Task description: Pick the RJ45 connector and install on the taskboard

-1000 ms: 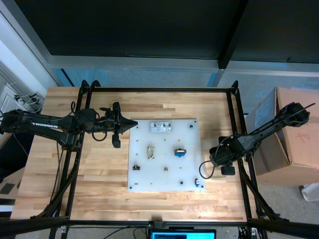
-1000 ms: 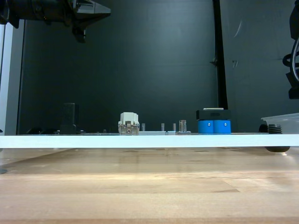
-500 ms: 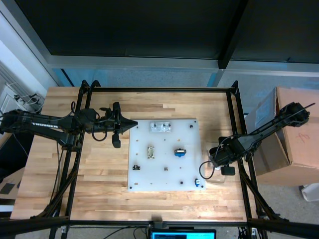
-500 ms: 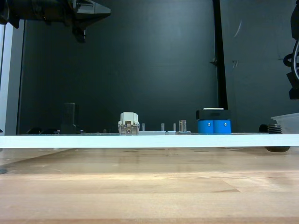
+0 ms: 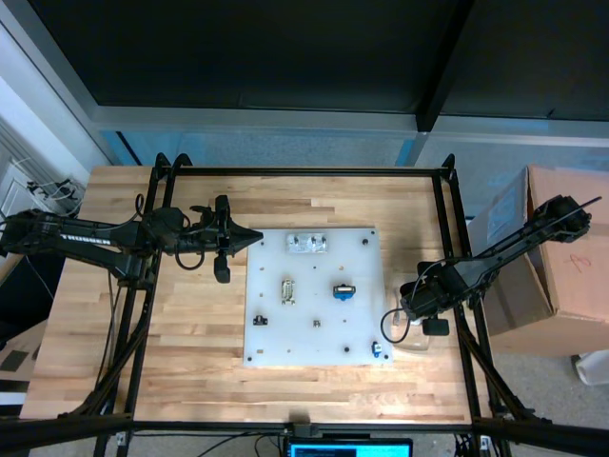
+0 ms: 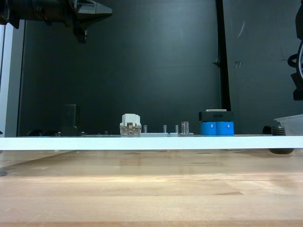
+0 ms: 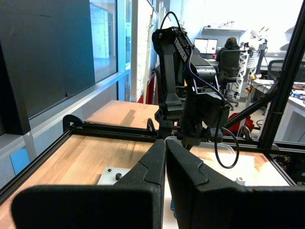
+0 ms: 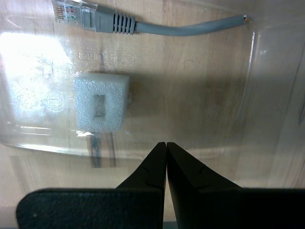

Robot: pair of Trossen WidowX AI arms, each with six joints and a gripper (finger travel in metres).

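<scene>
Right wrist view: RJ45 connector (image 8: 74, 13) lies free in clear tray (image 8: 251, 71), ahead of right gripper (image 8: 166, 143), clenched empty | left gripper (image 7: 165, 141) clenched empty, raised, taskboard (image 5: 314, 347) just ahead | I judge: open first, then straddle its body, not cable (image 8: 190, 29).

In the high view the RJ45 connector (image 8: 76, 14) is indiscernibly small.

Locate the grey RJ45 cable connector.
Right wrist view: grey RJ45 connector lies free in the clear plastic tray, near the white foam block, below the shut right gripper, right of the white board; left gripper hovers at its left edge.
</scene>
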